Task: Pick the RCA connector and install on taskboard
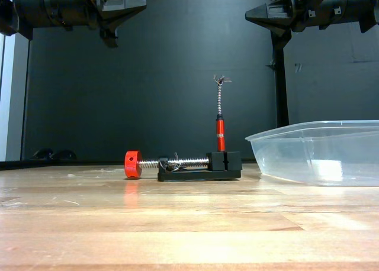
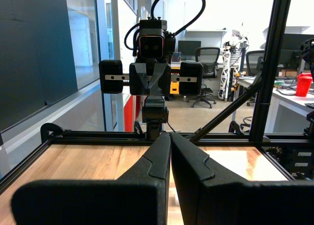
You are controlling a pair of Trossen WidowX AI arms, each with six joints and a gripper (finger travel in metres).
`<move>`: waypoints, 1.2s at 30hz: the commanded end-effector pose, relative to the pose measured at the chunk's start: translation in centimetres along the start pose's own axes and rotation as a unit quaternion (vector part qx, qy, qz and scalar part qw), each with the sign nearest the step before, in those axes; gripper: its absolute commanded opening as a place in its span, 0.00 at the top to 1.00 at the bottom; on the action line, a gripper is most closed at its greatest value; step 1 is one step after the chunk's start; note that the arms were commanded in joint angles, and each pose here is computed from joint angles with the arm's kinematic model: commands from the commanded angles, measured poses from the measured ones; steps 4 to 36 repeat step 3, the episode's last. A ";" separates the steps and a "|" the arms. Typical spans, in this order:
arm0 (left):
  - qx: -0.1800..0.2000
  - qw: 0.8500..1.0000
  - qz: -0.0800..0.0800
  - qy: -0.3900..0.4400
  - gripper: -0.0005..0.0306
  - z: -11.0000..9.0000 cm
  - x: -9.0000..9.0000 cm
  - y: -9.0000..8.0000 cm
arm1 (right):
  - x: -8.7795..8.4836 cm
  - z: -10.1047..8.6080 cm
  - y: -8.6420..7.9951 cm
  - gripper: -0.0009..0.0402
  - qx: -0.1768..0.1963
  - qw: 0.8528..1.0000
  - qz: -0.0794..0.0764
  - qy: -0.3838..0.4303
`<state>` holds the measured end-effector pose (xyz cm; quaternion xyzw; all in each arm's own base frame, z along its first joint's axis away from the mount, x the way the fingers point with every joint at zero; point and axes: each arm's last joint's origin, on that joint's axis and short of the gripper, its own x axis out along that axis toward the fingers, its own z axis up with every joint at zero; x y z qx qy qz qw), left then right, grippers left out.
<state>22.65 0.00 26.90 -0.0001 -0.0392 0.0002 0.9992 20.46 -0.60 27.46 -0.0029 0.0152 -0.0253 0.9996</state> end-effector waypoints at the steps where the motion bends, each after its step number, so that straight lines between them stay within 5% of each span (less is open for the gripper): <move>1: 0.000 1.000 0.000 0.000 0.98 0.0 0.0 0.0 | 0.0 0.0 0.0 0.98 0.000 1.000 0.000 0.000; 36: 0.000 1.000 0.000 0.000 0.98 0.0 0.0 0.0 | 0.0 0.0 0.0 0.98 0.000 1.000 0.000 0.000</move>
